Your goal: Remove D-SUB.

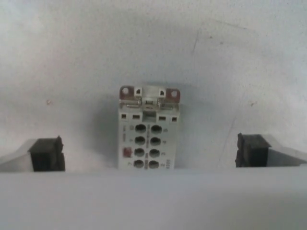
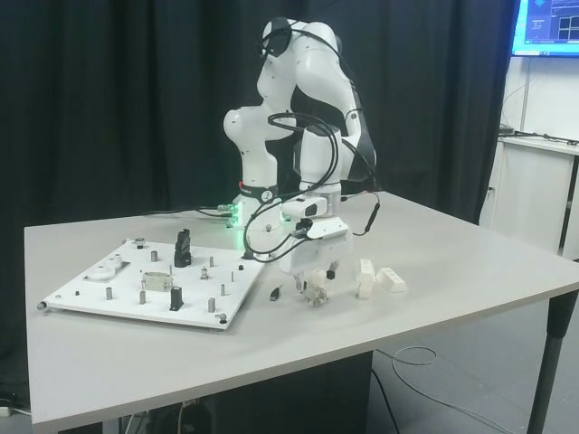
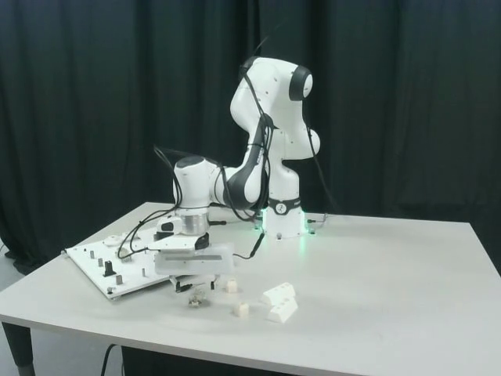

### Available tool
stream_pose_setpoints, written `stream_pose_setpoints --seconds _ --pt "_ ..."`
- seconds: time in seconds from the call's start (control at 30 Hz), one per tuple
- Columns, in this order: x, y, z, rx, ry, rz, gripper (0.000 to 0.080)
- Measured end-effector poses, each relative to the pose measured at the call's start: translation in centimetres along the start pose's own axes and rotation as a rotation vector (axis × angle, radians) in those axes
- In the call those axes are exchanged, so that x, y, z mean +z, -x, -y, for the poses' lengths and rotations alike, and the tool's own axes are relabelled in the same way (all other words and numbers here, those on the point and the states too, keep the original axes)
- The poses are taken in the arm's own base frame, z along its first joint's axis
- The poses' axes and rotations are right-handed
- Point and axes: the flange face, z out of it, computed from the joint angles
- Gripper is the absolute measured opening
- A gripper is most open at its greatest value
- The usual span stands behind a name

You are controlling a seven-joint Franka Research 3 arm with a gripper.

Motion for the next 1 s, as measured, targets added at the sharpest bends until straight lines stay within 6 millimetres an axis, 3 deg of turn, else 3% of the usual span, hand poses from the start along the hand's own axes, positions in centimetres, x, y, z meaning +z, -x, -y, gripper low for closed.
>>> stream_pose_setpoints --seconds 1.0 --pt "-1.2 0.0 0.3 -0.005 -0.013 0.000 0.0800"
